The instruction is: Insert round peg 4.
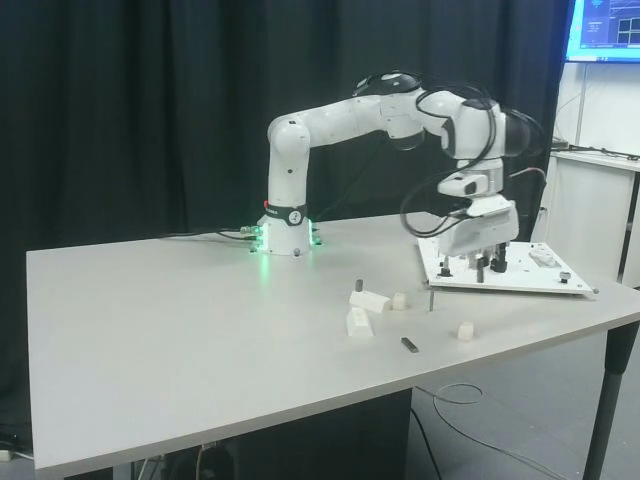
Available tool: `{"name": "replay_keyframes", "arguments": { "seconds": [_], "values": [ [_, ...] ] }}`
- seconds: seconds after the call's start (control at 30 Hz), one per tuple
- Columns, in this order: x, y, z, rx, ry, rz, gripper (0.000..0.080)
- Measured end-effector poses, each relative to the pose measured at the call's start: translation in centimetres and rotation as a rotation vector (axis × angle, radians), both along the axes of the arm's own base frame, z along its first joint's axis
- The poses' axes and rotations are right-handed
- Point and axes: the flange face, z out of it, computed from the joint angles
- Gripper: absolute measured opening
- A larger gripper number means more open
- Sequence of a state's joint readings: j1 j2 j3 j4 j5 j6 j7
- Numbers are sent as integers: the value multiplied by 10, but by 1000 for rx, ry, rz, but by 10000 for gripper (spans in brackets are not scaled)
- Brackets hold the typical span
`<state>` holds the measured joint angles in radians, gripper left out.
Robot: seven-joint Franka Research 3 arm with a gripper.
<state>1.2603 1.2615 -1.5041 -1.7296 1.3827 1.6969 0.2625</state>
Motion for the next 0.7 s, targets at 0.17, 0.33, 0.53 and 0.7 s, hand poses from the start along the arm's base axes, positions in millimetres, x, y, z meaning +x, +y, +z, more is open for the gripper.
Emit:
{"name": "replay_keyframes", "arguments": {
  "seconds": [0.17, 0.33, 0.53, 0.7],
  "values": [
    [0, 38, 4, -10, -5, 71, 145],
    [0, 77, 7, -20, -11, 129, 145],
    [-1, 125, 11, -49, -21, 218, 145],
    [-5, 164, 14, -85, -25, 305, 145]
  ]
}}
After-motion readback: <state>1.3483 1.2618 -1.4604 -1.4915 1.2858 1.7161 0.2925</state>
